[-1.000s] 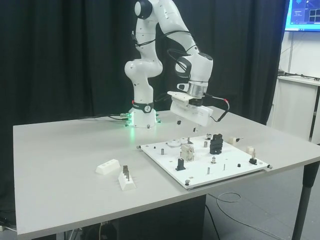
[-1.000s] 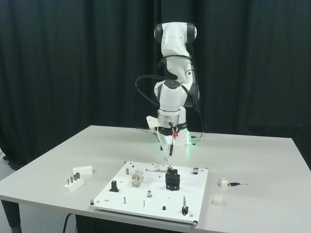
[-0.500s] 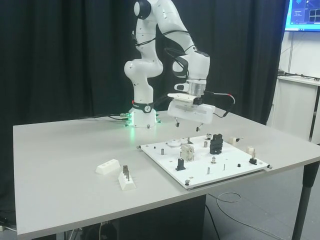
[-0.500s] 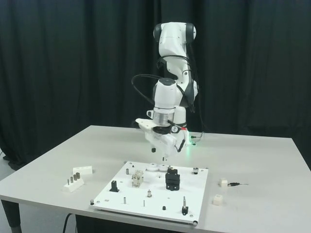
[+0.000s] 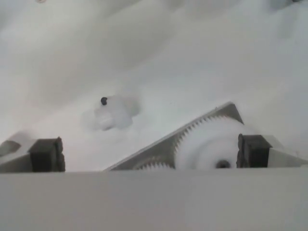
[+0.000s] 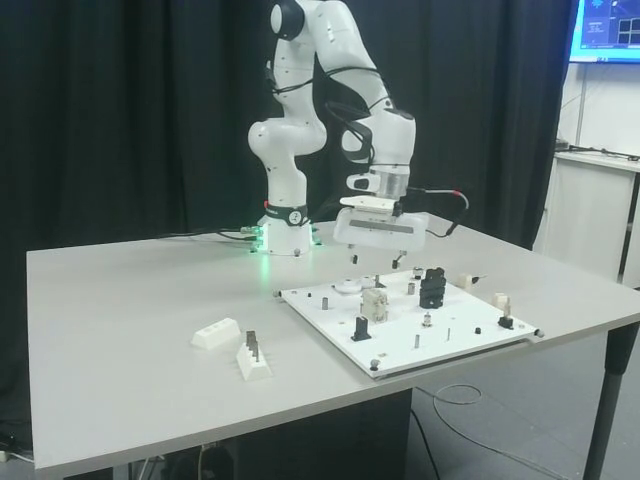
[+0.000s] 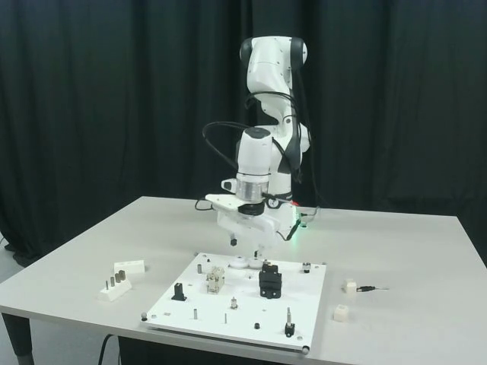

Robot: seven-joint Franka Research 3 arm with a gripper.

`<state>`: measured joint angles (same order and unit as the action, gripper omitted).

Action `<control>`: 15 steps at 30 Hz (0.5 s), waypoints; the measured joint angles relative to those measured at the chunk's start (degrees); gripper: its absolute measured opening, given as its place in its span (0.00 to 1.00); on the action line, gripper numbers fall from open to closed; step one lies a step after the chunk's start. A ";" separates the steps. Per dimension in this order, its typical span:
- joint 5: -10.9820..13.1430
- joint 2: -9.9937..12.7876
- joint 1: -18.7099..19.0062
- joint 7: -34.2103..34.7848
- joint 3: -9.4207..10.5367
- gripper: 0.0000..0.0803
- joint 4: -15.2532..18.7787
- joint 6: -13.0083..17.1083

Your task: Pick small gear.

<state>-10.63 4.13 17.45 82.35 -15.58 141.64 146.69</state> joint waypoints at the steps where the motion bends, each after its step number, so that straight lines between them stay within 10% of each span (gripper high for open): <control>1: 0.10 0.18 0.00 -0.54 0.04 1.00 -0.02 0.20; 15: 1.31 2.18 0.02 -3.91 1.37 1.00 -1.17 0.87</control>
